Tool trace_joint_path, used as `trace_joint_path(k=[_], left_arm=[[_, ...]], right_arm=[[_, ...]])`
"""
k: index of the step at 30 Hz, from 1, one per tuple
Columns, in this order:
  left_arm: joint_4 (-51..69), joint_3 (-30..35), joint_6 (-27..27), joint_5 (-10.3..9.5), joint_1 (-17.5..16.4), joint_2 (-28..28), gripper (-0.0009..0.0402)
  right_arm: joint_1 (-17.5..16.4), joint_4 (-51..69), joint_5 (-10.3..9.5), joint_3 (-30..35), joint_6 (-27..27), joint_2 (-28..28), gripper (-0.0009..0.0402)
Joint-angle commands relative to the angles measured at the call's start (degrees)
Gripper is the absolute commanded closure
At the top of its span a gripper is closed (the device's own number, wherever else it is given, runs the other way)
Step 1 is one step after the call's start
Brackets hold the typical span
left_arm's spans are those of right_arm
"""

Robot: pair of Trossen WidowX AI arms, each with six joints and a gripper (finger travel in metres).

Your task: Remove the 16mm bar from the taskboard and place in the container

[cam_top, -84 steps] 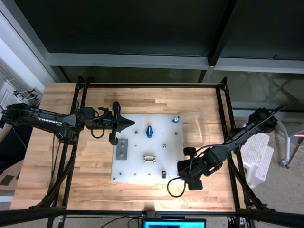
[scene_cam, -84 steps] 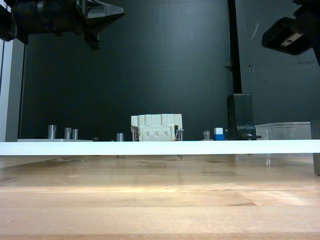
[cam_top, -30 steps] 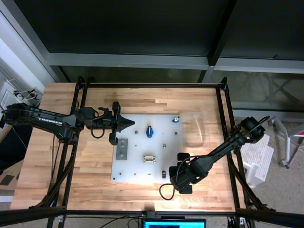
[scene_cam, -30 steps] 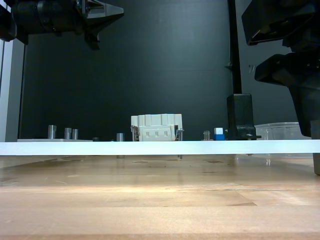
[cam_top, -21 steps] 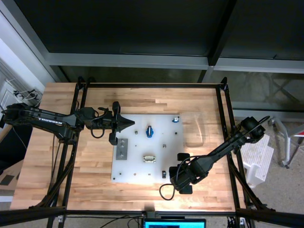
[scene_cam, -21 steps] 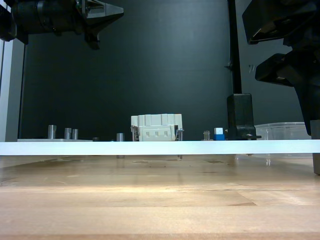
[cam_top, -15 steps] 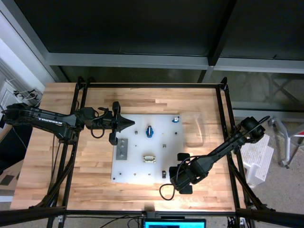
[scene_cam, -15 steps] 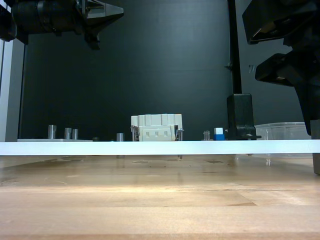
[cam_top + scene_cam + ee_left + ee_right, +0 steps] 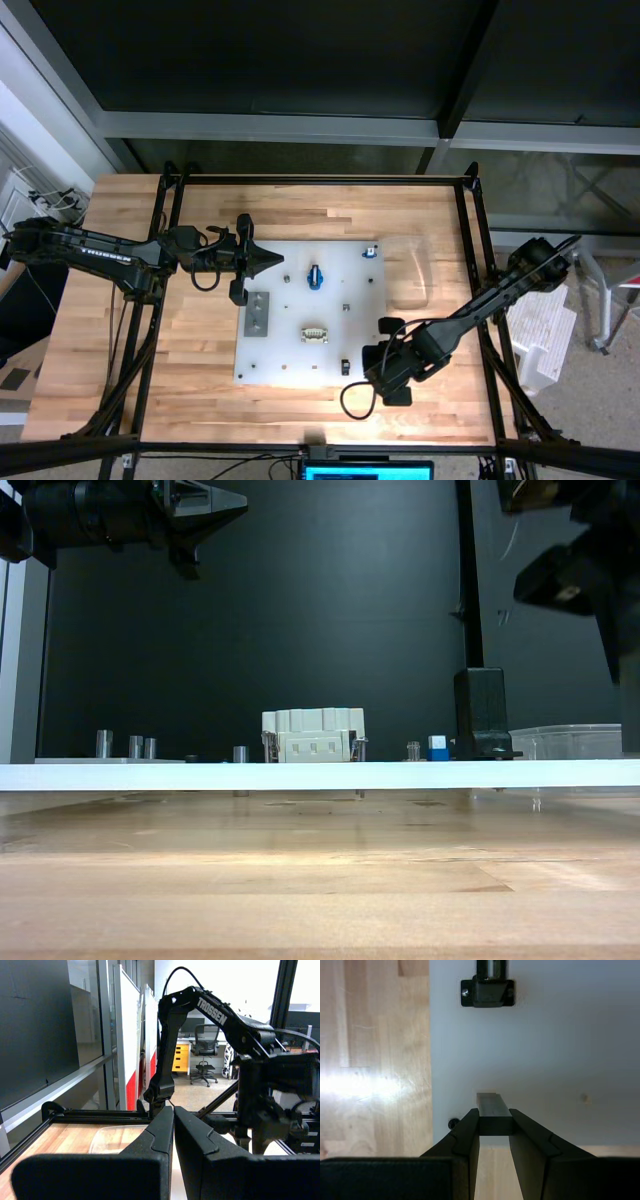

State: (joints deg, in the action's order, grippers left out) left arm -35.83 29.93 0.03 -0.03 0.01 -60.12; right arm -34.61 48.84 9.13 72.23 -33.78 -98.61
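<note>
16mm bar (image 9: 490,1104) is clamped between the fingers of the right end effector (image 9: 494,1119), held above the near right corner of the taskboard (image 9: 285,352), apart from a black fixture (image 9: 487,987). Extraction looks done, so the carry is the step in hand. The next move calls for a swing away and rightward over the container (image 9: 410,272), just beside the board's right edge, then a release. Farther off, the left end effector (image 9: 272,262) hangs closed and empty above the board's far left corner.

A black metal frame (image 9: 320,180) rings the pale wooden table (image 9: 195,350), with a lit laptop screen (image 9: 368,470) at its near edge and a white stack (image 9: 545,335) off its right side — beyond, an office chair (image 9: 202,1057) stands beside a yellow cabinet (image 9: 181,1057).
</note>
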Motion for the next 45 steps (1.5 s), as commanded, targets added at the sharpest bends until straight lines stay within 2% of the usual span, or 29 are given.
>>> trace_joint_path(k=[1,9,16,22,26,37,45], left_arm=[[-0.02,0.02,-0.02,0.02,-0.02,0.0,0.0393],[0.0,0.02,-0.02,0.02,0.0,0.0,0.0393],[0.0,0.02,0.0,0.02,0.0,0.0,0.0393],[-0.02,0.02,0.0,0.02,-0.02,0.02,0.0393],[0.0,0.02,0.0,0.02,-0.02,0.0,0.0393],[0.0,0.02,0.0,0.02,0.0,0.0,0.0393],[0.0,0.02,-0.02,0.02,0.0,0.0,0.0393]], right_arm=[[0.02,0.24,-0.13,0.04,0.17,2.19,0.0387],[0.13,1.44,-0.13,0.04,0.17,7.19,0.0387],[0.2,1.49,-0.15,0.04,0.17,8.24,0.0387],[2.05,2.78,-0.22,0.02,0.24,9.42,0.0387],[4.83,4.48,-0.13,0.02,1.57,11.32,0.0387],[14.4,11.93,-0.09,-0.35,10.82,16.22,0.0387],[21.35,12.26,-0.13,-4.24,16.83,19.91,0.0387]])
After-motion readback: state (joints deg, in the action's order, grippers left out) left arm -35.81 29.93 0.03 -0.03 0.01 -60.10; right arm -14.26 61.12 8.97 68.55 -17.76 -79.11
